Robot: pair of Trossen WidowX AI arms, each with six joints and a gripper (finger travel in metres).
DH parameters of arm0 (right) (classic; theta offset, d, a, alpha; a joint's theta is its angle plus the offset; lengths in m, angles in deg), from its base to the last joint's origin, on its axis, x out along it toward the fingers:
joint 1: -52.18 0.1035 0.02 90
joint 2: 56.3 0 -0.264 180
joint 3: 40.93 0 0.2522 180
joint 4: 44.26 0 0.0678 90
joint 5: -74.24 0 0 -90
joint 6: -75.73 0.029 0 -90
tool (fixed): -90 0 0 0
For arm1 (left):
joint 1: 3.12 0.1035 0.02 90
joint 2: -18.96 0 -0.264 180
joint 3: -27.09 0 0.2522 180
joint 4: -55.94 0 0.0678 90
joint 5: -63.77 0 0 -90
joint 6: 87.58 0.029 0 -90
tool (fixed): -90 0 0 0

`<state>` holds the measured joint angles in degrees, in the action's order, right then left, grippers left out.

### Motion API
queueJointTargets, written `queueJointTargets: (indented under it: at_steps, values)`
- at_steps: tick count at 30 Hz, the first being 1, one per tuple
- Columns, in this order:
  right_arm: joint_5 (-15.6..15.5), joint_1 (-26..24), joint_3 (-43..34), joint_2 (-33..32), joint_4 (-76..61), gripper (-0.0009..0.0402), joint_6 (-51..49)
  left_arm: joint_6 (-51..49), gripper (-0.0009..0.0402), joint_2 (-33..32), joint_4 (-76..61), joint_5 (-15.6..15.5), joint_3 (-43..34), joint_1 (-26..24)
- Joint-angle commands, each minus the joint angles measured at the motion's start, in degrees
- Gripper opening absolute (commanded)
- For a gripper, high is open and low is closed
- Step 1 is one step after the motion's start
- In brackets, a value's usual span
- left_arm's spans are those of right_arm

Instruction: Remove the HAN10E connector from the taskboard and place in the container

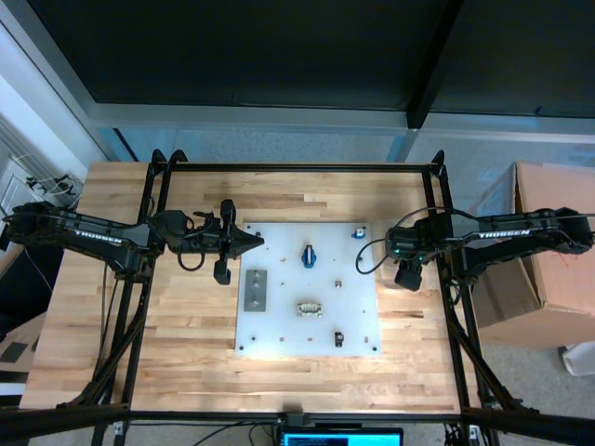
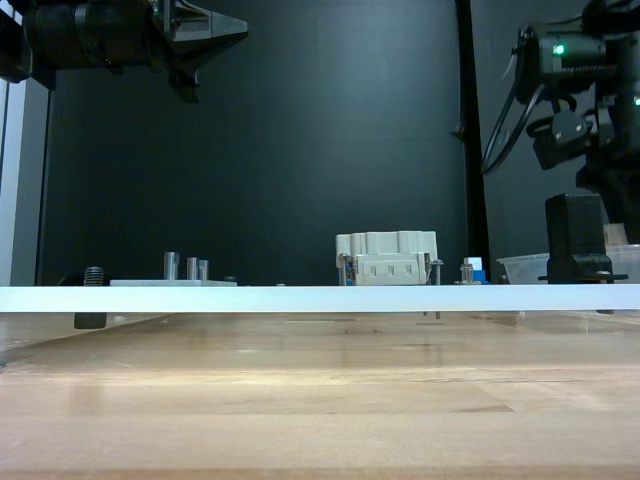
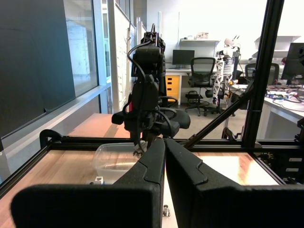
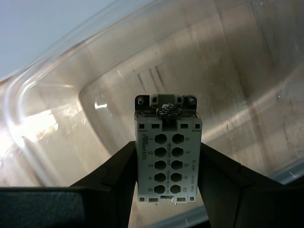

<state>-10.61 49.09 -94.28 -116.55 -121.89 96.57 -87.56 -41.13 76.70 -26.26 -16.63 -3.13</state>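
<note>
The HAN10E connector (image 4: 167, 152), a beige block with ten numbered holes, is held clear of the taskboard (image 1: 279, 325) in my right gripper (image 4: 167, 164). The black fingers (image 4: 118, 173) are shut on its two sides. It hangs upright over the clear plastic container (image 4: 33, 90) and is not touching its floor. In the high view the right gripper (image 1: 409, 276) points down just off the board's right edge, and the connector is hidden there. My left gripper (image 1: 257, 240) is shut on nothing, high above the board's left edge (image 2: 235, 30), fingers (image 3: 152, 161) pressed together.
The white board carries a beige connector housing (image 2: 388, 258), a grey block with pins (image 1: 254, 289), a blue part (image 1: 309, 255) and a small black part (image 1: 339, 338). The container (image 2: 528, 268) stands on the table to the right of the board. A cardboard box (image 1: 544, 251) stands at the far right.
</note>
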Motion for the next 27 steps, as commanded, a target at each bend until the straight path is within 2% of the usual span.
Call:
queueJointTargets:
  at_steps: [1,6,17,22,27]
  values:
    - [-0.1,-0.6,1.1,-0.1,1.0,0.0002,1.2,0.0,0.0000,0.0,0.0,0.0,0.0,0.0]
    - [-0.1,-0.7,1.1,-0.3,1.2,0.0032,2.5,0.0,0.0000,0.0,0.0,0.0,0.0,0.0]
    - [-0.1,-0.8,1.1,-0.3,1.2,0.0181,2.4,0.0,0.0000,0.0,0.0,0.0,0.0,0.0]
    - [-0.1,-0.8,1.1,-0.3,1.2,0.0214,2.3,0.0,0.0000,0.0,0.0,0.0,0.0,0.0]
    - [0.1,-0.8,1.1,-0.3,1.2,0.0227,2.4,0.0,0.0000,0.0,0.0,0.0,0.0,0.0]
